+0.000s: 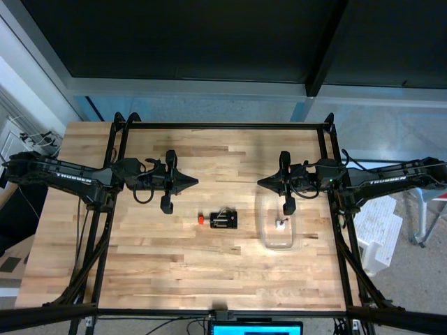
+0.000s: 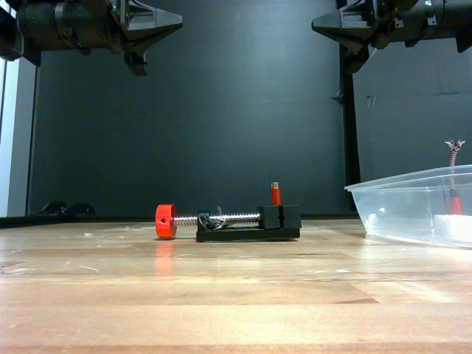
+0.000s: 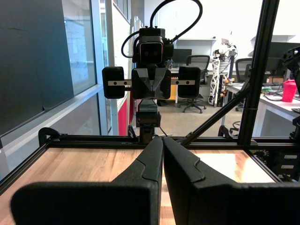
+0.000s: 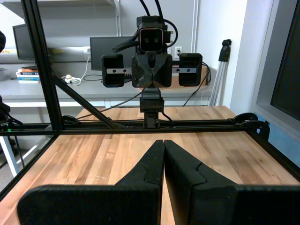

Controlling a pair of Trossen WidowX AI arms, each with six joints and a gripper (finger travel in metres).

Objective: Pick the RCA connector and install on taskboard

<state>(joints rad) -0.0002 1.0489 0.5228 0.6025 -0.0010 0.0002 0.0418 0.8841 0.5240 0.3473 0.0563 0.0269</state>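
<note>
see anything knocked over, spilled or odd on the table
Nothing stands out. The taskboard sits flat on the table, the clear tray upright on the right arm's side. Left tool and right tool hang shut above it, tips facing each other.

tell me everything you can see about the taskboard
The taskboard is a small black block lying flat on the wooden table. A silvery threaded rod runs to a red-orange knob at the end nearer the left arm, and a short red peg stands upright on top. Nothing touches it. The left gripper and right gripper hang shut, high above either side.
</note>
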